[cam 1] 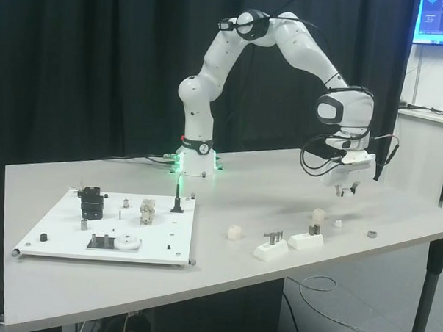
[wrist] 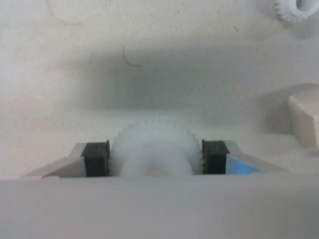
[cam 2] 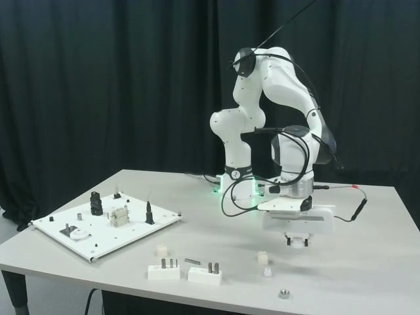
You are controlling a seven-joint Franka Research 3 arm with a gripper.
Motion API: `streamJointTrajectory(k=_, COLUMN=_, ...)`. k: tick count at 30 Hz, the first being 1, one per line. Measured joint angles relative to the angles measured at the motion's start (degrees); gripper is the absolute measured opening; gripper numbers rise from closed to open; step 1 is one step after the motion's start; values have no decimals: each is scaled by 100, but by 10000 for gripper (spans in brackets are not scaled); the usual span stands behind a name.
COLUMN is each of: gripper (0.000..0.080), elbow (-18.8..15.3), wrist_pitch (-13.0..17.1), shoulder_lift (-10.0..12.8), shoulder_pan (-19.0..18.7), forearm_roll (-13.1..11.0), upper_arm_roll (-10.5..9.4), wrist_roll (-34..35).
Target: Place medium gear.
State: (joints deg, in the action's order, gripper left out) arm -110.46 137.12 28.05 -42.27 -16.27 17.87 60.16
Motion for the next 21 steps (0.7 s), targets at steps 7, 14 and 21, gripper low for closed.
streamJointTrajectory(k=7, gripper=396, elbow=47, wrist_pitch=6, shoulder_lift=0, shoulder_pan=4, forearm_roll=143, upper_arm_roll=135, wrist_roll=-132)
streamJointTrajectory(k=14, gripper=396, elbow=142, wrist_pitch=-9, shoulder_lift=0, shoulder_pan=20, forearm_roll=379, upper_arm_roll=393, wrist_roll=-344)
streamJointTrajectory(k=21, gripper=396, elbow=263, wrist_pitch=-97, shoulder_lift=0, shoulder_pan=107, forearm_roll=537, upper_arm_roll=701, wrist_roll=-712)
